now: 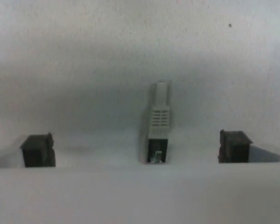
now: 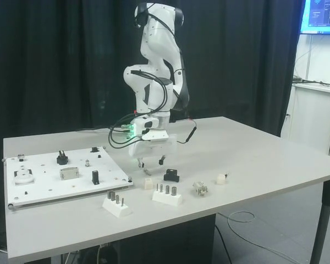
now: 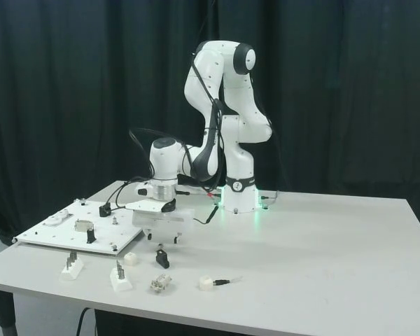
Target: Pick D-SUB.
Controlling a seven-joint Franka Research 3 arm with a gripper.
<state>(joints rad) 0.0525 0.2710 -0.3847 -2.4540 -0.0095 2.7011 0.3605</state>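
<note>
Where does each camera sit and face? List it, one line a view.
Wrist view: on the wrist, looking down at the table; the open gripper shows black fingertips flanking a white plug.
First room view: off the table's front, facing the arm.
Second room view: likewise, showing the base.
Shared: both room views show the D-SUB.

arm (image 3: 220, 105): white, rounded joints | black cables | green base light

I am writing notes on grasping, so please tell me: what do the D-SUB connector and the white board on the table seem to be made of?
The D-SUB connector looks like metal, probably a plated shell: it is grey with a dull shine, though small in both room views. The white board seems to be a rigid matte panel, perhaps painted metal or plastic: flat, thin-edged, with many small holes. Neither material is certain.
</note>
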